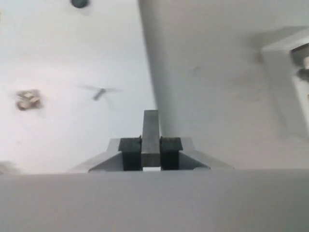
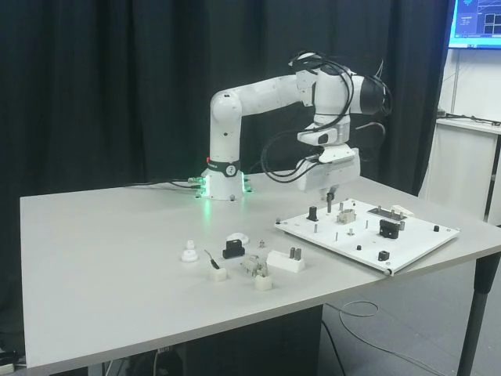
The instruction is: Insert square peg 2.
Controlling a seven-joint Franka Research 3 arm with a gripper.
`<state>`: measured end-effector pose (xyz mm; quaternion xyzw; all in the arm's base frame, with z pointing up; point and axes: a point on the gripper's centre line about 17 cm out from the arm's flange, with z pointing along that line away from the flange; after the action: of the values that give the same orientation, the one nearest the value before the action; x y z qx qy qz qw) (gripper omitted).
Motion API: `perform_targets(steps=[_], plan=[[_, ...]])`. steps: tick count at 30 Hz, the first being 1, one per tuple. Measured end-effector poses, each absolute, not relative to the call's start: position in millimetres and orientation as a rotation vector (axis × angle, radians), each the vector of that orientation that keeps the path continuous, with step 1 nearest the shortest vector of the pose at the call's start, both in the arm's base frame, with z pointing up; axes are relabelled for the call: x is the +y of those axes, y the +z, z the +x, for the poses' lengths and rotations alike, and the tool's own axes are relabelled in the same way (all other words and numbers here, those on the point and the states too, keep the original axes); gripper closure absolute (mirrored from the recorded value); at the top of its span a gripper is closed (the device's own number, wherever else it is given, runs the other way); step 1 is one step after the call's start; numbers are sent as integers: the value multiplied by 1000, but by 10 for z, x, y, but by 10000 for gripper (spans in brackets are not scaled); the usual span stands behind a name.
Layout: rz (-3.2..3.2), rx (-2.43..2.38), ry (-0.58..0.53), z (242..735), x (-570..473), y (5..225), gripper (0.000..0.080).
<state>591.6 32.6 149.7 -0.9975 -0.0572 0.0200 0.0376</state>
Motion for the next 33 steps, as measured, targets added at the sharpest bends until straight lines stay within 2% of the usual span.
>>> perform_targets(steps=[16, 33], plan=[[-3112, 17, 60, 5894, 892, 1427, 727], [-3111, 604, -68, 6148, 1259, 1185, 727]])
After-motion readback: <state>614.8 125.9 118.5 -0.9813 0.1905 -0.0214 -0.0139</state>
